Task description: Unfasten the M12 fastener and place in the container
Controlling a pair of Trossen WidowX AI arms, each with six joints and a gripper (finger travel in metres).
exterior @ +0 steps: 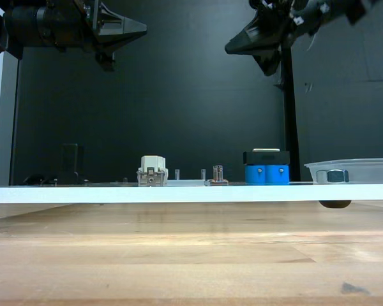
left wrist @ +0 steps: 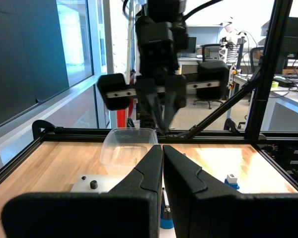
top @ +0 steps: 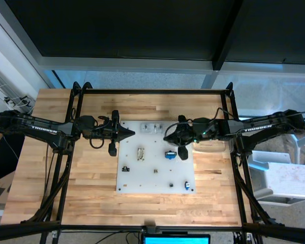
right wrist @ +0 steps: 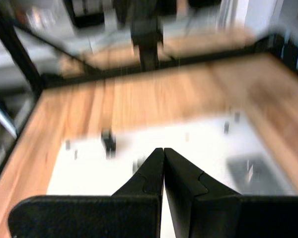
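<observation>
We see a broad wooden butcher-block bench (top: 91, 193) with two black jointed arms reaching inward across it, the left arm (top: 40, 127) and the right arm (top: 264, 123), roughly level with each other. Between them lies a flat white square board (top: 142, 183); in the low view the board (exterior: 179, 193) shows only as a pale strip. A clear, nearly see-through plastic container (exterior: 357, 171) with rounded corners stands off the board's right side. In the left wrist view the container (left wrist: 129, 144) lies beyond the board, while from above we can barely pick it out under the right arm. The left hand (top: 131, 133) hangs high over the board's far left edge. Seen from its own camera, the left hand (left wrist: 162, 147) has its two black fingers clenched together on nothing. The right hand (top: 166, 137) hangs high over the far middle of the board, and its own camera shows the right hand (right wrist: 163, 149) likewise clenched and holding nothing. The two tips point at each other, apart. On the board stand a blue block-shaped connector (top: 170, 154) and, to its left, a cream connector (top: 140, 153). The small round M12 fastener (top: 170, 184) sits near the board's near right edge on its stud, whose ribs we cannot make out, well below both hands. In the low view the M12 fastener (exterior: 337, 176) only seems to lie inside the container, which stands behind it.
</observation>
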